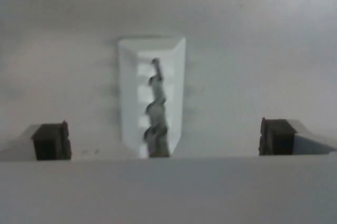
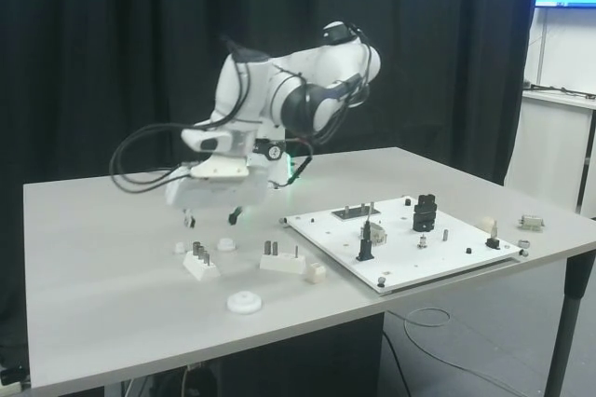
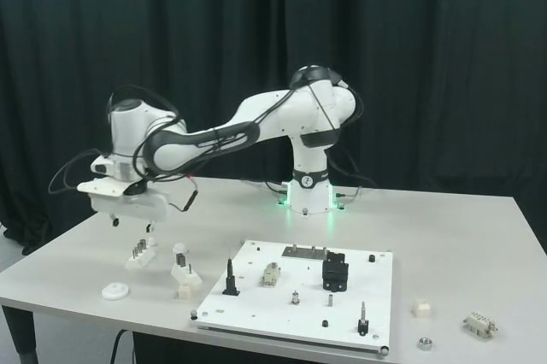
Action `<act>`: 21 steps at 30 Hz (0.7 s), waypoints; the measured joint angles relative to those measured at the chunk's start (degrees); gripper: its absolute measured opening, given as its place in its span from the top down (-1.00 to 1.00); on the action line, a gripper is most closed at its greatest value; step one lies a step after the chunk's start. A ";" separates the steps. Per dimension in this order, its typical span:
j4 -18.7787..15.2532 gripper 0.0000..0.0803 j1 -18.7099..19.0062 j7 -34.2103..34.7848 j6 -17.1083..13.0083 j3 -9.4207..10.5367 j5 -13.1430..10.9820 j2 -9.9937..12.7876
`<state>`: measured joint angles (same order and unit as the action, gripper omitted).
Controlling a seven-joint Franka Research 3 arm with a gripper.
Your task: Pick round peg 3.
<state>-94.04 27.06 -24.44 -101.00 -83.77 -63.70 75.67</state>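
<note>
Jaws [image 1: 163, 139] spread wide above white wedge-shaped peg holder [image 1: 151, 95]; grey round pegs [image 1: 156, 113] upright in row; smooth grey tabletop [image 1: 263, 50] around.

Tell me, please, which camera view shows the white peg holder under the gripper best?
The wrist view: the peg holder sits centred between the open fingers, its row of pegs visible. The first room view shows it small, on the grey table below the gripper. The second room view shows it smaller still.
</note>
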 joint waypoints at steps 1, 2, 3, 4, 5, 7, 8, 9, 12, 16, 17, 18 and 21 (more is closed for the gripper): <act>0.57 -0.99 -0.87 -0.19 -0.11 0.52 -0.34 0.00; 1.19 -0.99 -1.70 -0.29 -0.21 1.05 -0.68 0.01; 1.85 -0.99 -2.59 -0.33 -0.31 1.58 -0.99 0.01; 2.55 -0.99 -3.43 -0.35 -0.37 2.09 -1.21 0.01; 3.17 -0.99 -4.18 -0.36 -0.42 2.57 -1.28 0.01; 4.69 -0.99 -5.84 -0.37 -0.47 3.58 -1.29 0.01; 5.42 -0.99 -6.61 -0.37 -0.47 4.07 -1.29 0.01; 6.15 -0.99 -7.39 -0.37 -0.48 4.55 -1.29 0.00; 8.09 -0.99 -9.44 -0.37 -0.43 5.93 -1.25 -0.02; 10.16 -0.99 -11.60 -0.38 0.22 7.45 -0.80 -0.13; 10.53 -0.99 -11.98 -0.38 0.43 7.73 -0.62 -0.18; 10.95 -0.99 -12.39 -0.38 0.76 8.02 -0.35 -0.22; 12.01 -0.99 -13.28 -0.38 2.10 8.48 0.53 -0.32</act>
<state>-82.03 13.78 -24.82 -98.90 -75.29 -63.17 75.35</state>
